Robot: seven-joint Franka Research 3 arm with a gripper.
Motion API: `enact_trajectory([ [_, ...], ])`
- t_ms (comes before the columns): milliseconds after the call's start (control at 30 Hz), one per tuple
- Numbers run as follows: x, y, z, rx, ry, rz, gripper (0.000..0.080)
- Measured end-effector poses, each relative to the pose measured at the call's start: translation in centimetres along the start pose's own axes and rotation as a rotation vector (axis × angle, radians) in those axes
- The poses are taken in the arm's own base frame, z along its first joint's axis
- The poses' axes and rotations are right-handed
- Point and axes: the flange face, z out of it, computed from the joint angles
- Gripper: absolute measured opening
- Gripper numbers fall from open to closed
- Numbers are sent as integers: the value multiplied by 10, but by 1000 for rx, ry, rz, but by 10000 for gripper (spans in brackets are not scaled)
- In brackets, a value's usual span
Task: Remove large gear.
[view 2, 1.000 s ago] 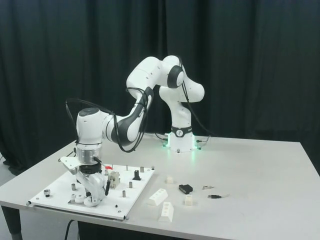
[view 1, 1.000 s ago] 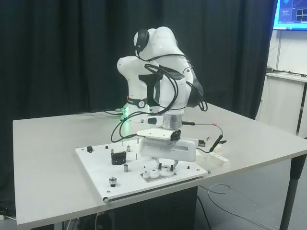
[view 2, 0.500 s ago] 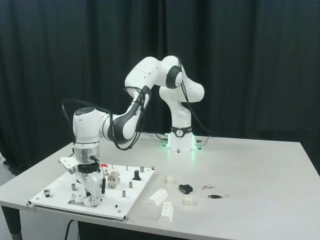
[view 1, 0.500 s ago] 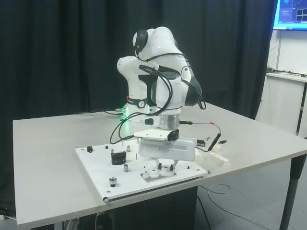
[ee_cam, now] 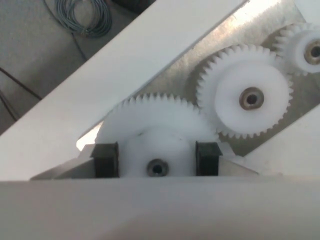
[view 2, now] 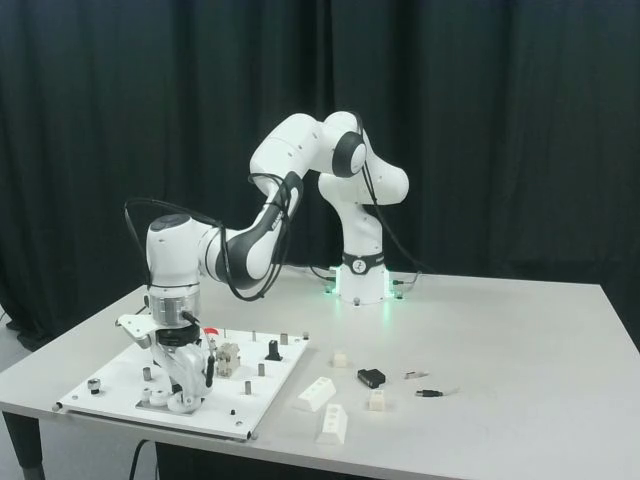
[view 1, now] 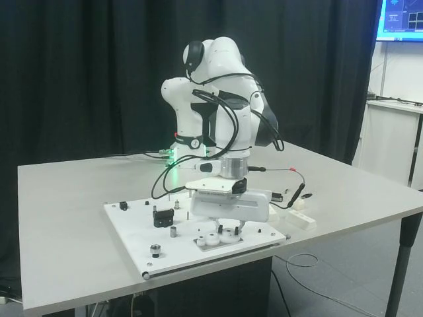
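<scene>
Gripper around large gear (hub clamped)

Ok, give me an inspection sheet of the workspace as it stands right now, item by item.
Surface: grey table carrying a white board near its edge.
Job's things: large gear seated on the board beside a meshing middle gear and a small gear.
Clutter: white blocks and a black part loose on the table beside the board.
Gripper: gripper low over the large gear, black fingertips either side of its hub; contact cannot be confirmed.
Cables: black cable across the table; coiled cable on the floor.
Surroundings: black curtain behind.
</scene>
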Motion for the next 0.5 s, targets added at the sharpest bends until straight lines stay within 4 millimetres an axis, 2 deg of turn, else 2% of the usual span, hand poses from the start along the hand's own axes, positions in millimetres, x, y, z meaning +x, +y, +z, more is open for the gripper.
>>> enact_trajectory([
  [500, -1, 0, 0, -4, 7, -8, 329],
])
